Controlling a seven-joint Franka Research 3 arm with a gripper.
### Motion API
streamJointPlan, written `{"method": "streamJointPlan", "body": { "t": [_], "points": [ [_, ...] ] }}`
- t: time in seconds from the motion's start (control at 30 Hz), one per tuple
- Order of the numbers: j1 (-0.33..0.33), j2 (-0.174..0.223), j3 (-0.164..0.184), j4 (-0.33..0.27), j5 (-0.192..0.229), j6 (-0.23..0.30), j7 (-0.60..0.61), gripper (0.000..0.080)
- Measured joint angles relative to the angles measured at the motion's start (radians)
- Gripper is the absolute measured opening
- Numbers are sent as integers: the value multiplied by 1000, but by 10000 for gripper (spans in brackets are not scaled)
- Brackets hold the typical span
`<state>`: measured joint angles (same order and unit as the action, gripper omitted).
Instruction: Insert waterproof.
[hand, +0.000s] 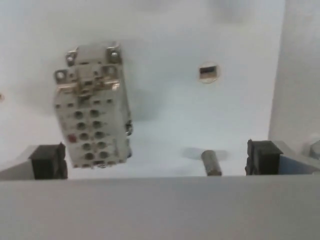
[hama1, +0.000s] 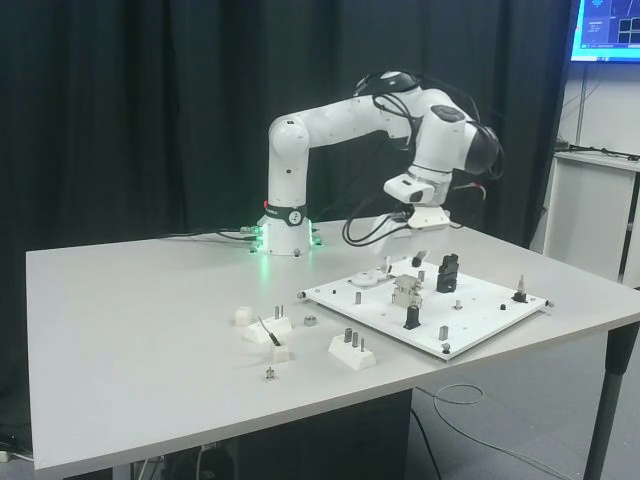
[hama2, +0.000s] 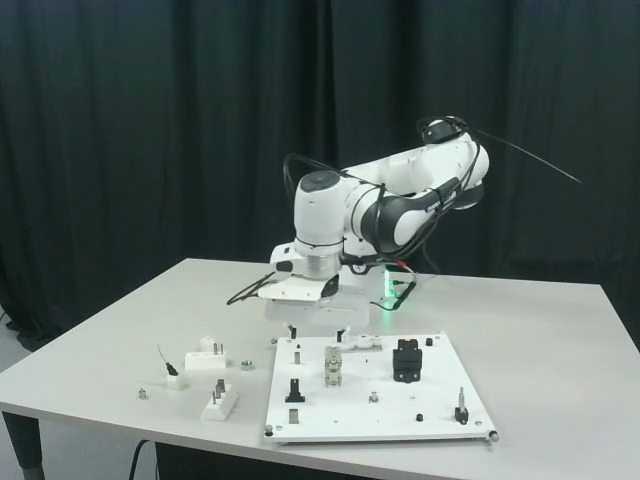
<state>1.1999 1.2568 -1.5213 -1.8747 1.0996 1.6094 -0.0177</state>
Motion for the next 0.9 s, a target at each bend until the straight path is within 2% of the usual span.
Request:
{"method": "streamJointPlan", "body": {
  "t": [0.47, 0.9],
  "points": [
    [7, 0, -1, -72, 52, 71, -31, 800],
    [33, 0, 4, -114, 88, 101, -32, 800]
  ]
}}
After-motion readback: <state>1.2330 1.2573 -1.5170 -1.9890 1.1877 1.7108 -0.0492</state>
